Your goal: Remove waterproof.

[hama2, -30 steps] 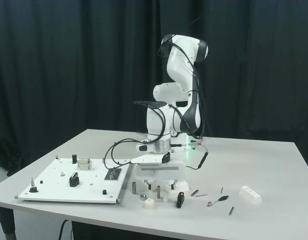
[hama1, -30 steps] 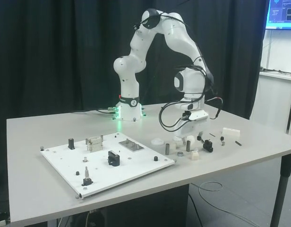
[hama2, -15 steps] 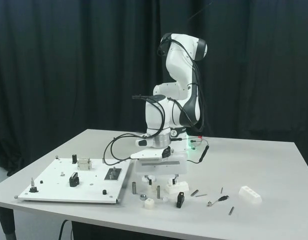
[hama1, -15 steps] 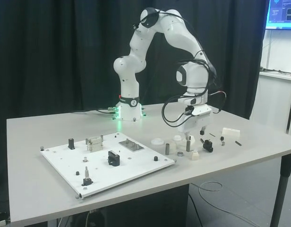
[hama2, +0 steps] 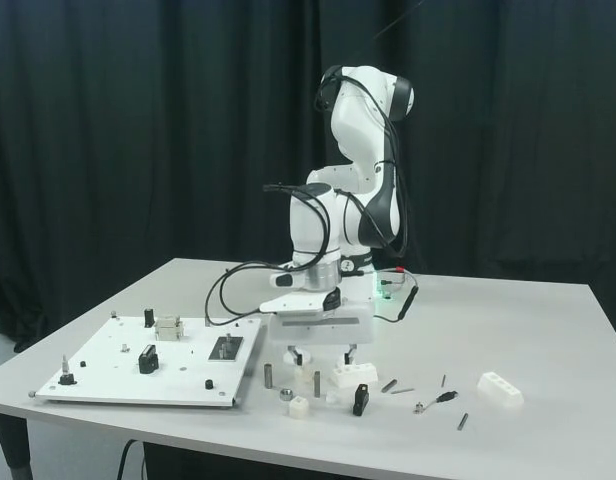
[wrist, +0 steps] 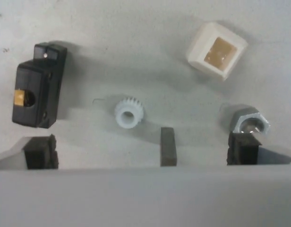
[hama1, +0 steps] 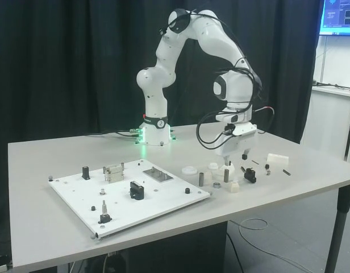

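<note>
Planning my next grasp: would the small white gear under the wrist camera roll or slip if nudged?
The white gear lies flat on the grey table, so it would probably slide rather than roll. It looks like light plastic, likely skidding at a touch. Its teeth may give the fingers some purchase.

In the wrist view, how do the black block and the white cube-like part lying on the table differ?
The black block is long and narrow; the white cube-like part is squat and nearly square. The block shows a small round hole in one face, while the cube shows a broad square recess. The block lies roughly straight in that picture; the cube sits turned at an angle. Both rest loose on the grey table, untouched by the tool.
</note>
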Available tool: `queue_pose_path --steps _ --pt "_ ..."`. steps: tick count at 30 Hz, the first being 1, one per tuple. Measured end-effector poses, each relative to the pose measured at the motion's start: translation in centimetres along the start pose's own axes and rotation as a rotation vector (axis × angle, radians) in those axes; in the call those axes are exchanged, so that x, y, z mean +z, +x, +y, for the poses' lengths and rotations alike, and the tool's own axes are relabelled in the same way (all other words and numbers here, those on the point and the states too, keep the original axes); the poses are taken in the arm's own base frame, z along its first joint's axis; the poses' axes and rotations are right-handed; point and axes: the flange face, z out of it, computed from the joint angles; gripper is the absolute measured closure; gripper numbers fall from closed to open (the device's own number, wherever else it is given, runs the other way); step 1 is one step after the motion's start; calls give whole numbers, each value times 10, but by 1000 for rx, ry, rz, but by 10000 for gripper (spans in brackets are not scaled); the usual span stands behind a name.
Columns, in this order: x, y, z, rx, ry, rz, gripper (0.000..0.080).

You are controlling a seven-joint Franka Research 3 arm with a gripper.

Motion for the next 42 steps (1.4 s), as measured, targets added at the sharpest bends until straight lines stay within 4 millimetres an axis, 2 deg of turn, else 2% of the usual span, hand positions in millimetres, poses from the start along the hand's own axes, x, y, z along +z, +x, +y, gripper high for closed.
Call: queue_pose_path --steps 11,25,34,42 --pt "-13 13 5 6 -26 24 3" --pt "-24 43 32 65 -34 74 3" --pt "-30 67 63 67 -71 106 3" --pt "-33 89 104 63 -97 112 3"
